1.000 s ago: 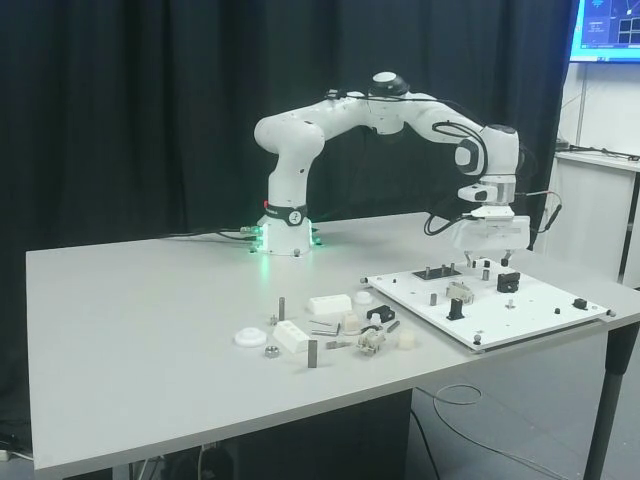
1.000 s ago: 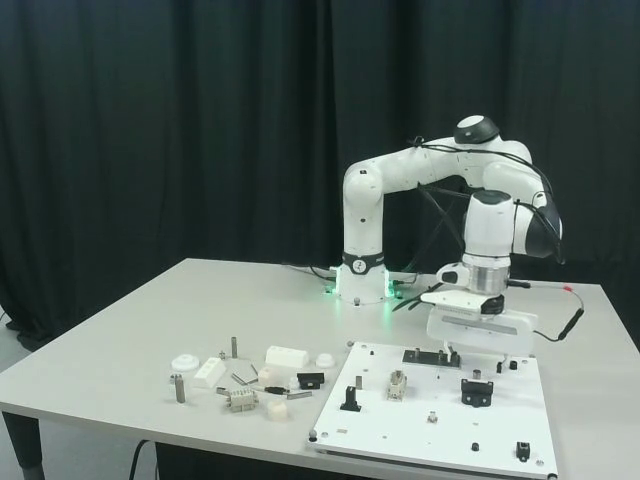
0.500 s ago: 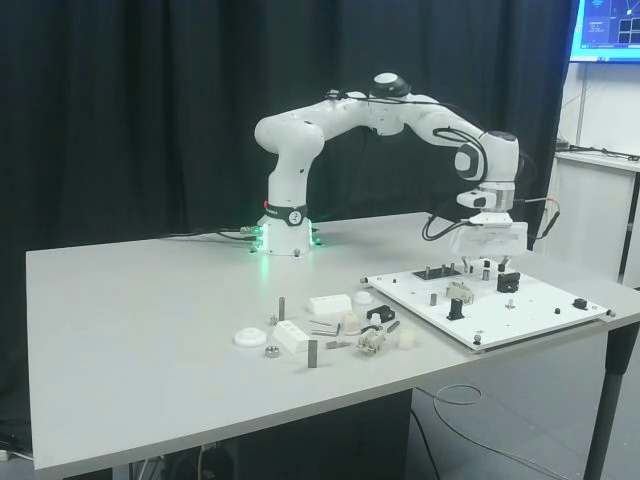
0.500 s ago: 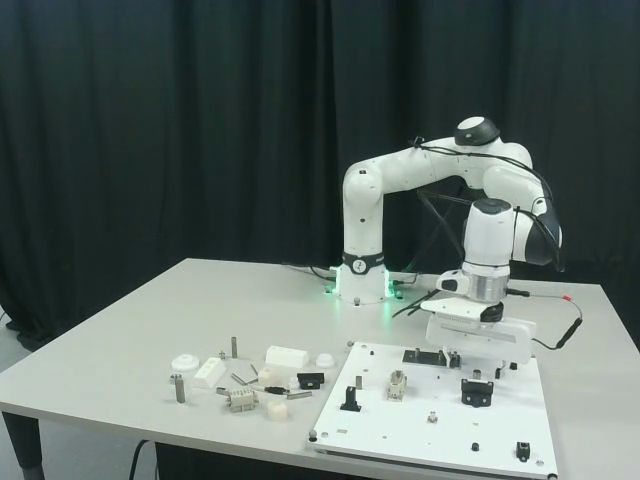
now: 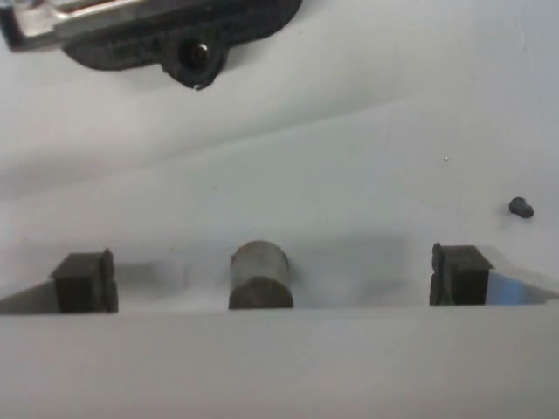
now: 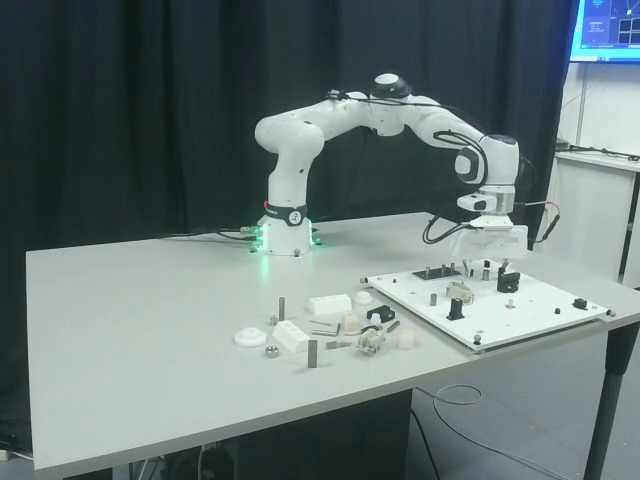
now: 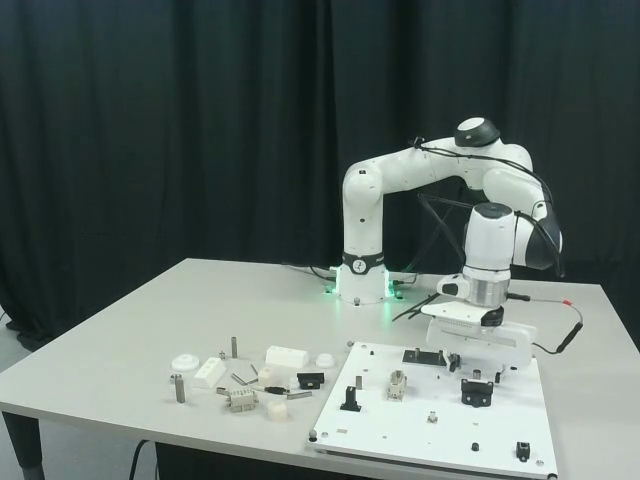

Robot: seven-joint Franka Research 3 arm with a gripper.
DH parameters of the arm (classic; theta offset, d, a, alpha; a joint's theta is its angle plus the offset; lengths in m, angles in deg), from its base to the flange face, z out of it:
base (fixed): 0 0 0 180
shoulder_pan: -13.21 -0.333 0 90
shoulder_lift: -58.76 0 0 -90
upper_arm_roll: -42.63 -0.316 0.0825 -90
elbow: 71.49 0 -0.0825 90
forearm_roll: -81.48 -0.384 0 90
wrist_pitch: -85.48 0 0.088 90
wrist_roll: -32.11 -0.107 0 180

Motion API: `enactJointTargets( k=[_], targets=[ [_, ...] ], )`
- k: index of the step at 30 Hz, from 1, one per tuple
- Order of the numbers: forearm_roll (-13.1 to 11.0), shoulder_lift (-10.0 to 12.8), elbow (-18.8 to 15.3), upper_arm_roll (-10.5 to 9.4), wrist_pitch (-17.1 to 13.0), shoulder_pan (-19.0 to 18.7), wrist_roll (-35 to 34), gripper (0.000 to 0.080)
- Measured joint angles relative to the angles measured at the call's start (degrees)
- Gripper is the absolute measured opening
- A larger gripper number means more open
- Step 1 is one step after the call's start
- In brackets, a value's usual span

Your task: Remove round peg 4.

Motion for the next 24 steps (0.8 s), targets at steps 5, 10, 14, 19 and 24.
enactJointTargets(
  k=[5, 10, 14, 19, 24],
  targets=[
    [0.0, 0.0, 0.0, -0.27, -0.1, 0.2, -0.5, 0.0800],
    [0.0, 0.0, 0.1, -0.55, -0.4, 0.5, -0.9, 0.0800],
    [0.0, 0.0, 0.3, -0.72, -0.7, 0.6, -1.2, 0.0502],
    [0.0, 0.0, 0.6, -0.76, -0.7, 0.7, -1.8, 0.0312],
    [-0.1, 0.0, 0.8, -0.79, -0.7, 0.7, -1.9, 0.0151]
  ],
)
